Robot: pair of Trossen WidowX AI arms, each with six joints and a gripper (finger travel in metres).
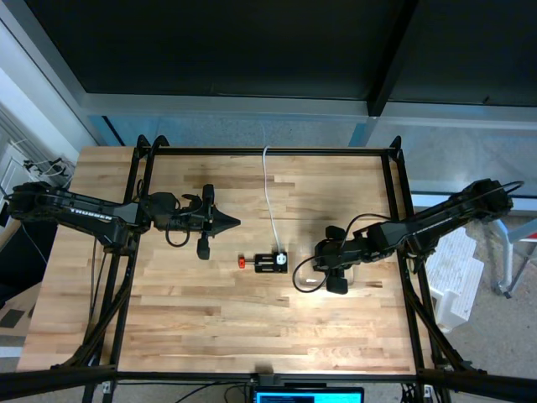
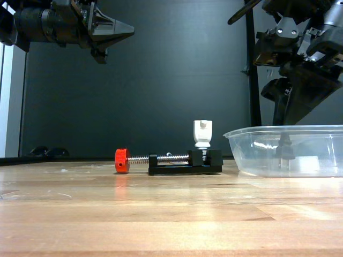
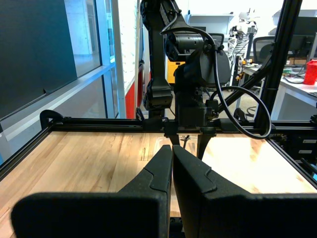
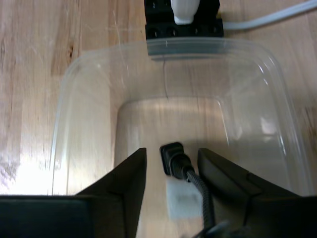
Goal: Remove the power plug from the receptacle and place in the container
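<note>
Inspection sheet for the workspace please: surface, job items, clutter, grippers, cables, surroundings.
Surface: wooden table, light planks.
Job's things: plug is inside the clear tray, out of the white socket; the white socket stands in the black vise next to the clear tray.
Clutter: nothing seen.
Grippers: right gripper open, down in the clear tray, fingers either side of the plug, not touching it; left gripper shut, raised left of the black vise.
Cables: white cable runs from the white socket to the table's far edge.
Surroundings: black frame around the table; papers off its right side.
</note>
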